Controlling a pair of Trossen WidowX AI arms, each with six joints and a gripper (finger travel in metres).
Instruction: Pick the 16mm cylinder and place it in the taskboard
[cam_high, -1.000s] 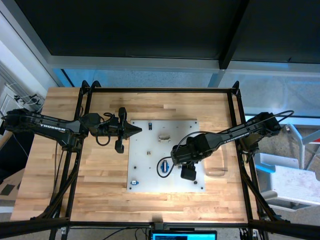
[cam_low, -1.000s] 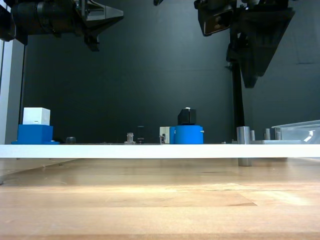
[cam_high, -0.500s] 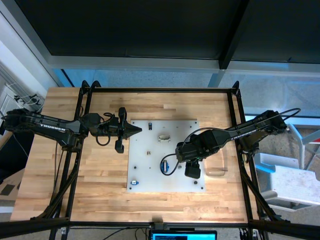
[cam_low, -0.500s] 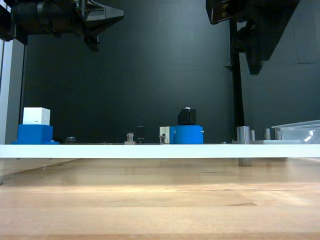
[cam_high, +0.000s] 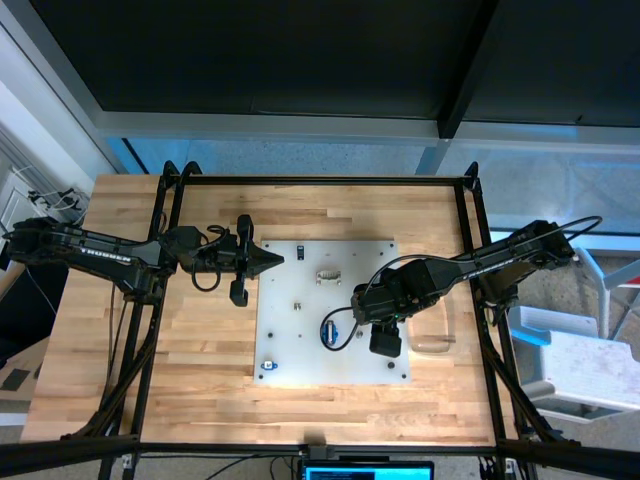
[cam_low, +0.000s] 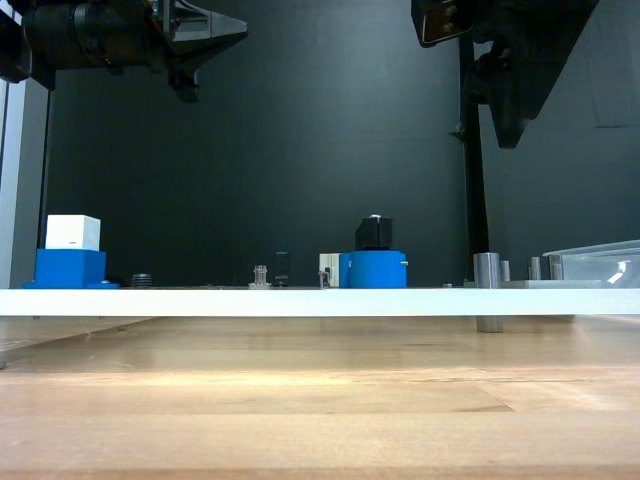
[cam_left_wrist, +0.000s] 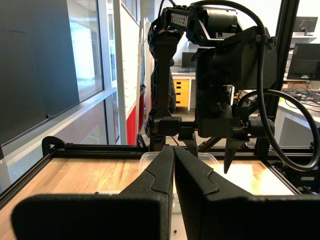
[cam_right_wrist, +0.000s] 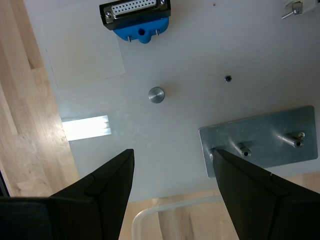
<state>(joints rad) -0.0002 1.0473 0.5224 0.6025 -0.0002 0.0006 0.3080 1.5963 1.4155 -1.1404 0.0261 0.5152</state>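
The 16mm cylinder (cam_right_wrist: 156, 94), a short silver peg, stands upright in the white taskboard (cam_right_wrist: 190, 50); in the low view the cylinder (cam_low: 486, 290) pokes out under the taskboard (cam_low: 250, 302). High above it hangs my right gripper (cam_right_wrist: 172, 152), open and holding nothing. In the high view the right gripper (cam_high: 383, 325) is over the right half of the taskboard (cam_high: 300, 330). My left gripper (cam_high: 272, 258) is shut and empty, hovering at the board's left edge; the left gripper's (cam_left_wrist: 173, 148) fingers are pressed together.
A clear plastic tray (cam_high: 432, 335) lies just right of the board. On the board sit a blue connector (cam_right_wrist: 137, 22), a grey metal plate with pegs (cam_right_wrist: 260, 140), a blue round fitting (cam_low: 377, 268) and a blue block with a white cube (cam_low: 70, 255).
The right gripper rose and shifted right toward the tray a second ago, then held almost still. The left arm has not moved.
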